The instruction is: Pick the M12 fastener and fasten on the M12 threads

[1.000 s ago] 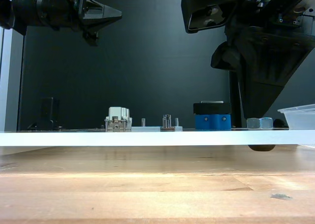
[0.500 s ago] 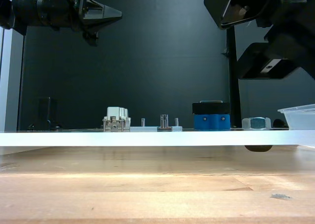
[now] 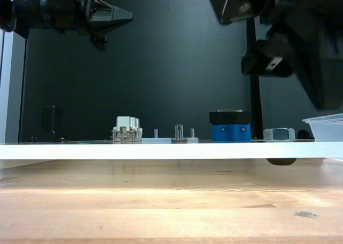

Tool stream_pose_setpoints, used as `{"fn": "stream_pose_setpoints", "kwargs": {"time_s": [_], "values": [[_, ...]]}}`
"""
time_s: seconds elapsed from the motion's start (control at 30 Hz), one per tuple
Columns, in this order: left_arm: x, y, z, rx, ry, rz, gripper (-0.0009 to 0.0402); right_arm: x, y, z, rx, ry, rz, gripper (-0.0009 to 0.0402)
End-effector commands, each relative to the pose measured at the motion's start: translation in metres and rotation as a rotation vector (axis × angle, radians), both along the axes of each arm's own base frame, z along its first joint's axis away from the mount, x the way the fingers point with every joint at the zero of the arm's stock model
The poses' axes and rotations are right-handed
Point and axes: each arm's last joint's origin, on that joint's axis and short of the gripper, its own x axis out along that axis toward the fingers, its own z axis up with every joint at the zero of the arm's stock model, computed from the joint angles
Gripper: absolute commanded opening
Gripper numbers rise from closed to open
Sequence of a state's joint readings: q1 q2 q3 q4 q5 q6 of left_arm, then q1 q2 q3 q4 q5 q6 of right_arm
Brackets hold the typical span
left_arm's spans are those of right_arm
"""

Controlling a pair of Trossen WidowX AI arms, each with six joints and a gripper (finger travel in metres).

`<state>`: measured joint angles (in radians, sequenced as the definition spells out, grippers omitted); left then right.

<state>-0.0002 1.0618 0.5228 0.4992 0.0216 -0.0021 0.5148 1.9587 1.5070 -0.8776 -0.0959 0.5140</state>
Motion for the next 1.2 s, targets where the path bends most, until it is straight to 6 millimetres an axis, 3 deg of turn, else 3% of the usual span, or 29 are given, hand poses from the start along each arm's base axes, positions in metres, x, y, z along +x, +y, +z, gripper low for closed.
{"fn": "stream_pose_setpoints", "kwargs": {"time_s": [0.03,0.4,1.2], "values": [[0.000,0.000,0.000,0.000,0.001,0.000,0.0000,-0.001,-0.002,0.009,-0.033,-0.048,-0.014,0.0000],[0.000,0.000,0.000,0.000,0.001,0.000,0.0000,-0.011,-0.011,0.042,-0.061,-0.153,-0.040,0.0000],[0.000,0.000,0.000,0.000,0.001,0.000,0.0000,-0.015,-0.013,0.044,-0.092,-0.136,-0.044,0.0000]]}}
